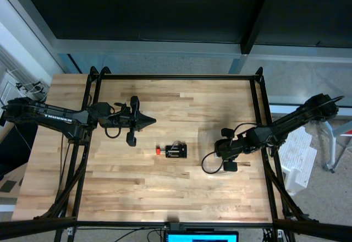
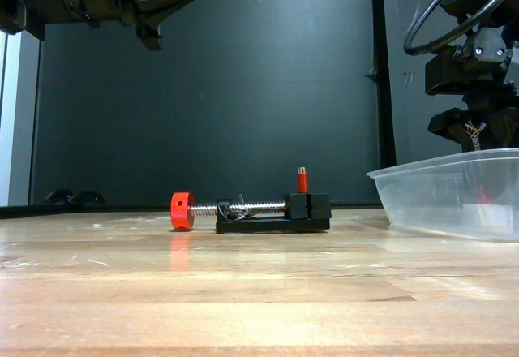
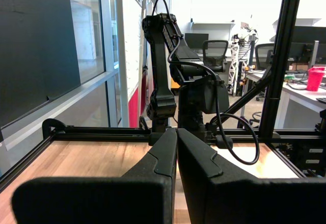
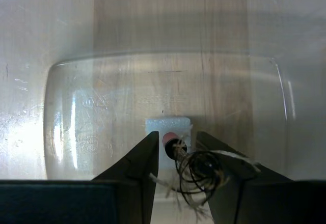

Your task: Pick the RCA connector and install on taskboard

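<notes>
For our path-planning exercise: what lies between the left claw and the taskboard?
High view: bare table between shut left claw and taskboard. Right claw is open over the tray.

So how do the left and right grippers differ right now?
The left gripper is shut and empty; the right gripper is open, straddling the RCA connector. The left gripper lies level, high above the table; the right gripper points down into the clear tray. Both are apart from the taskboard.

Overhead/table-level cams sharing taskboard (image 1: 176, 152); wrist cams behind left end effector (image 3: 177, 130), right end effector (image 4: 177, 134).
</notes>
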You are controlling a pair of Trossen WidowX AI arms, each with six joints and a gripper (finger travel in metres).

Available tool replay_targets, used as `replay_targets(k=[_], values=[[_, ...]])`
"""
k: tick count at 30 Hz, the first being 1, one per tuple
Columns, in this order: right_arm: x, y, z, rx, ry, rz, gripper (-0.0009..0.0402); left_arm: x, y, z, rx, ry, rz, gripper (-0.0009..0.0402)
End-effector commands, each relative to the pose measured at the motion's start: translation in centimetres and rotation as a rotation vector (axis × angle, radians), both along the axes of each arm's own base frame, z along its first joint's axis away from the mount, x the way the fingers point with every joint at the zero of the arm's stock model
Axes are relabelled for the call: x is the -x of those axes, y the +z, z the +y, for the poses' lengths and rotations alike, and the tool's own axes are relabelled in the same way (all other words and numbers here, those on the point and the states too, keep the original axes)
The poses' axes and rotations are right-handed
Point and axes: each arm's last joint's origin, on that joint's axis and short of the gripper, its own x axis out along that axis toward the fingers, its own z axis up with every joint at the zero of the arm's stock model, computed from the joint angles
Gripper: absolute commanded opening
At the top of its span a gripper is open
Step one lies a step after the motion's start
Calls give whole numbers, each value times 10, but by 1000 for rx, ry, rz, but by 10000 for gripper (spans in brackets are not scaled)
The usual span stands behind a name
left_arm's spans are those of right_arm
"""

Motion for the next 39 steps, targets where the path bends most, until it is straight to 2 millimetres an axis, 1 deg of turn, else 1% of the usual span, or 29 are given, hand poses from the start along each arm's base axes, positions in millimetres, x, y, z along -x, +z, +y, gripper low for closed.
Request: replay_targets(k=[1,16,23,27,33,39], values=[[0,0,0,0,0,0,78,0,0,0,0,0,0,0],[0,0,0,0,0,-2,16,0,0,0,0,0,0,0],[-2,4,1,-6,0,-14,4,0,0,0,0,0,0,0],[-2,8,1,0,1,-2,5,0,0,0,0,0,0,0],[0,22,0,0,1,-2,4,0,0,0,0,0,0,0],[3,44,-1,1,2,1,4,0,0,0,0,0,0,0]])
